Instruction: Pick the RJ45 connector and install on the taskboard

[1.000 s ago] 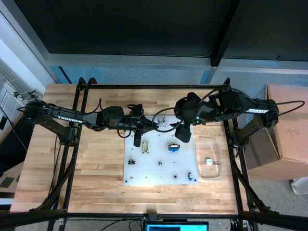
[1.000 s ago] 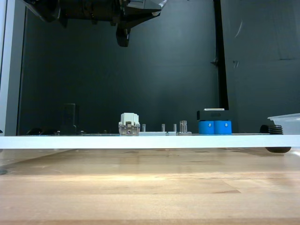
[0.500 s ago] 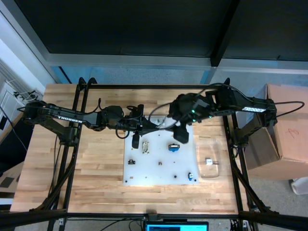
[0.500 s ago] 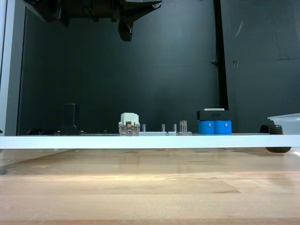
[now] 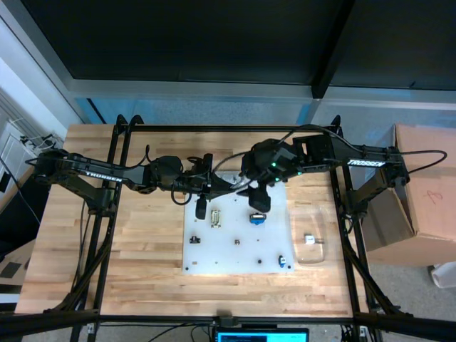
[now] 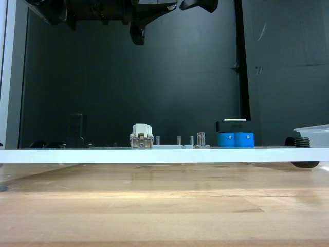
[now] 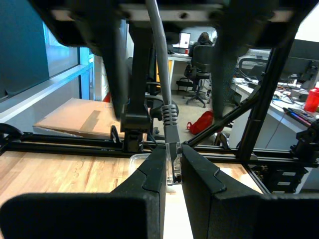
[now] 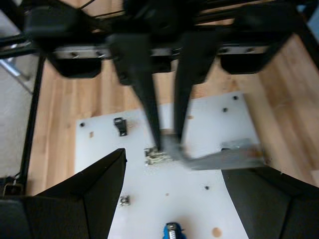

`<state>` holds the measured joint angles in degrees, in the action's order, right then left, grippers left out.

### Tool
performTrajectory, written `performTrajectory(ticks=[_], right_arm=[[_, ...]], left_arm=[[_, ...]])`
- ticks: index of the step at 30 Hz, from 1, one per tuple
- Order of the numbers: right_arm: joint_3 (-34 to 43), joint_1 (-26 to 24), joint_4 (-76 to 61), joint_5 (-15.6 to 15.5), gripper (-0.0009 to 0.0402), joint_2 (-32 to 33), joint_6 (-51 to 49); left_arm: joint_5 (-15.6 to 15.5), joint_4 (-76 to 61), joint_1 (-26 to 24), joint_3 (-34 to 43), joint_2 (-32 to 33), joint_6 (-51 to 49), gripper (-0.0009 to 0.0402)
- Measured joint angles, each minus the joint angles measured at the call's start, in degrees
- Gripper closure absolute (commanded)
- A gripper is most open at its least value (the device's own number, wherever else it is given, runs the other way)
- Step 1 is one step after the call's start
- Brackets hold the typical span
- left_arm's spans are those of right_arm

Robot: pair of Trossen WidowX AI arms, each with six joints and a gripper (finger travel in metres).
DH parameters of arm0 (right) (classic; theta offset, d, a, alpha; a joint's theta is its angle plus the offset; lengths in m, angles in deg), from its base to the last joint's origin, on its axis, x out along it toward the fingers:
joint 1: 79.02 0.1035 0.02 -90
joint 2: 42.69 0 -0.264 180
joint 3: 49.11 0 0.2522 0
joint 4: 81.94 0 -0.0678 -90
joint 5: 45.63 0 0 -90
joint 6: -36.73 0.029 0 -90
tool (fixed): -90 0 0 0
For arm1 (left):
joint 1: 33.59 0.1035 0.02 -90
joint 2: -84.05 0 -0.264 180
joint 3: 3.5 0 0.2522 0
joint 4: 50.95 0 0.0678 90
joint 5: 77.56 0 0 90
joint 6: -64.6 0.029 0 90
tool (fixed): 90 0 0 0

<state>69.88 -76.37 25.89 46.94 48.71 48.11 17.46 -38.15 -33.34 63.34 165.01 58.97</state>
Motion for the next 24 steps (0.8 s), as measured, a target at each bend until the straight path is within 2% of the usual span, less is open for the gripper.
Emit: performTrajectory(ticks=[4, 10, 24], right_arm=[[-0.68, -0.11, 1.51, -0.28, 0.0174, 0.0, -0.39], [-1.11, -0.02, 2.49, -2.38, 0.0242, 0.0, -0.81], [-1.64, -0.09, 3.67, -2.21, 0.0396, 0.0, -1.27]], left_arm=[[0.02, -0.02, -0.02, 0.0, 0.02, 0.0, 0.0386], [-0.13, -0.04, 0.0, 0.0, 0.11, -0.02, 0.0386], [-0.04, -0.13, 0.0, 0.0, 0.11, -0.02, 0.0386]])
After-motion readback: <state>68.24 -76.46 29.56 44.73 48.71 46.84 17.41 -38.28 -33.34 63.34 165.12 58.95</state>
